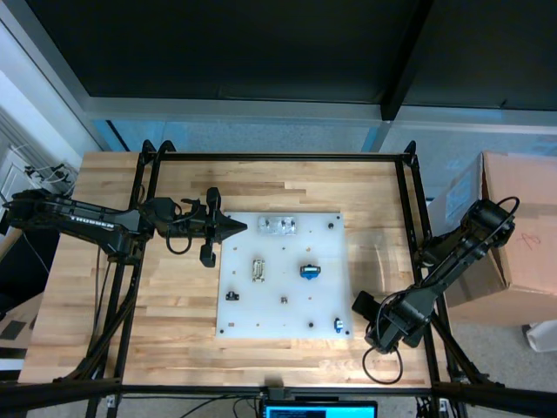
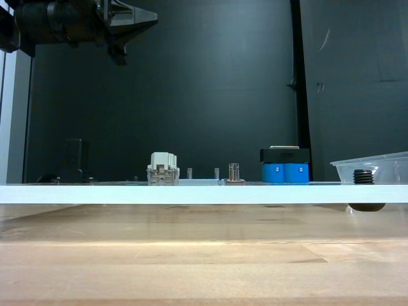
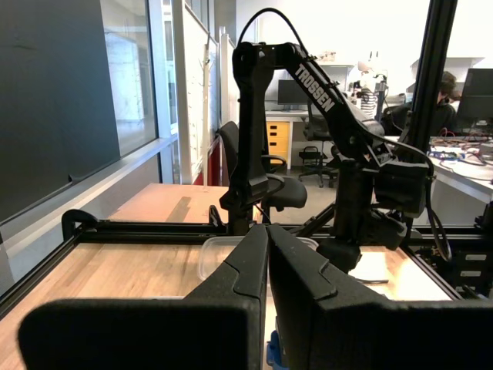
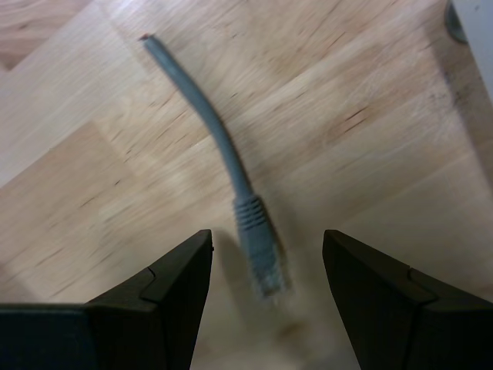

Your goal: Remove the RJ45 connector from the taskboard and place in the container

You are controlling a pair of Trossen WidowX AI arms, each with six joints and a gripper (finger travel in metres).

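RJ45 connector lies between the spread fingers of the right claw, touching neither. I cannot tell whether it rests on the wooden worktop. Its long axis runs straight out from that claw, plug end nearest it, with the grey cable curving away to a cut tip. The left claw is clenched on nothing, raised over the taskboard.
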